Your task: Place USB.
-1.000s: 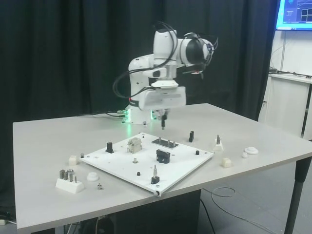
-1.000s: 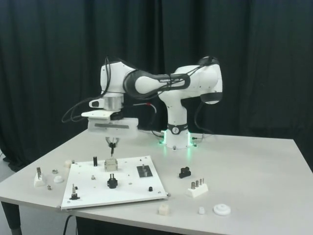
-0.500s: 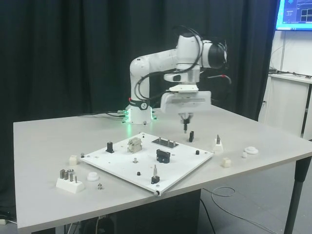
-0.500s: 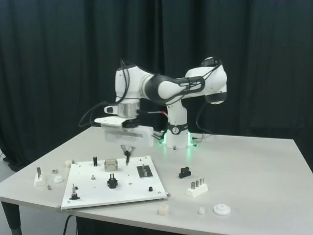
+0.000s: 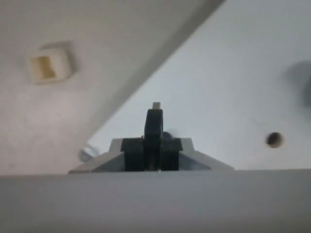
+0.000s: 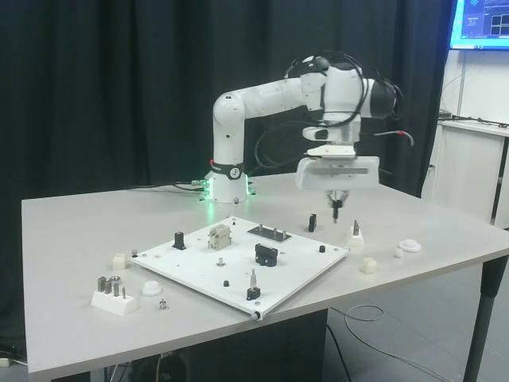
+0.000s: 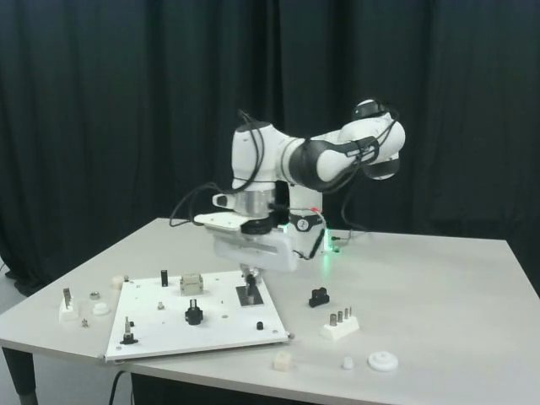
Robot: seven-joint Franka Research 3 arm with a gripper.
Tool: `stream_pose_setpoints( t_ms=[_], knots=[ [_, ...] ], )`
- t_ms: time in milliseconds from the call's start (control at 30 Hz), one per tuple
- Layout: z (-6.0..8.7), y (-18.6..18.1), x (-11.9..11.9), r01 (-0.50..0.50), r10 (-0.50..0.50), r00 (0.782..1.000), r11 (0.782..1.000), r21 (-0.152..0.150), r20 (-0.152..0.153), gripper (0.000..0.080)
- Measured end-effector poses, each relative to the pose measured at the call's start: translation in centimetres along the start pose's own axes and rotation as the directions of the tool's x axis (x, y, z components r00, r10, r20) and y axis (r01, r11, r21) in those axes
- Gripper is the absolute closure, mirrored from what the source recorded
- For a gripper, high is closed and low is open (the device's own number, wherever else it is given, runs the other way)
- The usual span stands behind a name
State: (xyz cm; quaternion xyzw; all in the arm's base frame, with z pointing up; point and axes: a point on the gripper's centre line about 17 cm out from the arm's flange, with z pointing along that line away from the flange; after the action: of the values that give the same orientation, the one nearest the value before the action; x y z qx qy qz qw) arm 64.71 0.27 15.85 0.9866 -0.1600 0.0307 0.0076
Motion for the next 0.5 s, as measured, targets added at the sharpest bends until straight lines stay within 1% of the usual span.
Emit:
stream_pose_setpoints(
  t_ms=[200,300,367,400,500],
  knots=[
    [0.6,-2.7,0.1,0.037,-0.037,0.999,0.999,-0.001,-0.016,0.0738],
    [1.0,-3.8,0.1,0.102,-0.102,0.995,0.995,-0.005,-0.017,0.0738],
    [1.2,-4.5,0.2,0.183,-0.183,0.983,0.983,-0.009,-0.016,0.0738],
    [1.3,-4.8,0.2,0.227,-0.227,0.974,0.974,-0.010,-0.015,0.0738],
    [1.6,-5.6,0.2,0.348,-0.348,0.937,0.937,-0.011,-0.013,0.0738]
  ],
)
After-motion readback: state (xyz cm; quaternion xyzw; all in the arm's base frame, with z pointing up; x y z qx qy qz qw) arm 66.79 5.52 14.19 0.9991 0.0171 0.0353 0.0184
